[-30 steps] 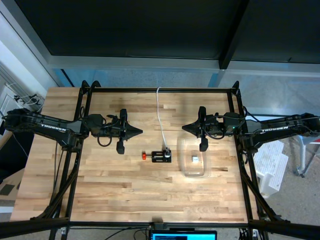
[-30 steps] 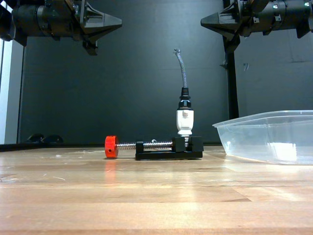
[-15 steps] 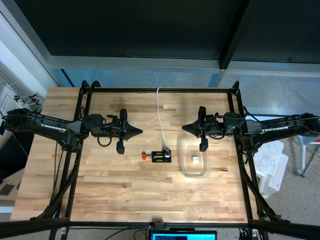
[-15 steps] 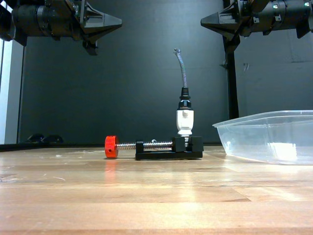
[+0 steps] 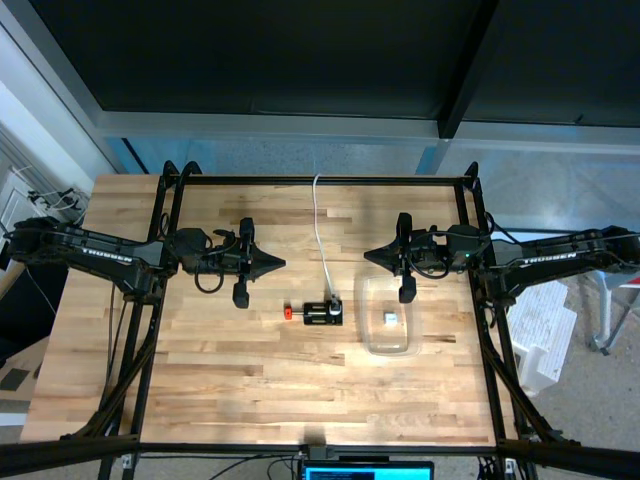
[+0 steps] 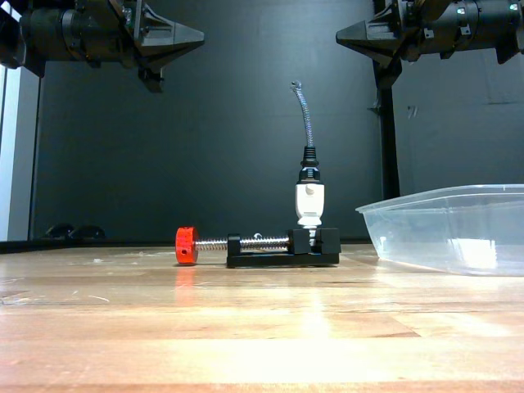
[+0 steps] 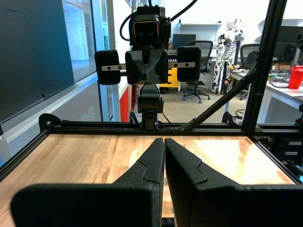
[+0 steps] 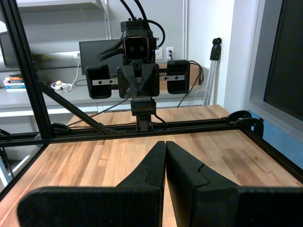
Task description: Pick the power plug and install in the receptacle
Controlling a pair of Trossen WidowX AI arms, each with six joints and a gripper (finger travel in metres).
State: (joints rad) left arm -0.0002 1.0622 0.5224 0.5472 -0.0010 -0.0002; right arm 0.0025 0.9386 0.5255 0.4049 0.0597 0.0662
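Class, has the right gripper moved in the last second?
No. From above, the right gripper stays beyond the far rim of the tray; the left gripper hangs far-left of the vise.

The brand name TROSSEN stands in white on the left arm [image 5: 100, 254] and on the right arm [image 5: 548, 256].

Left gripper [image 5: 281, 264], right gripper [image 5: 367, 256] raised, facing inward, jaws closed
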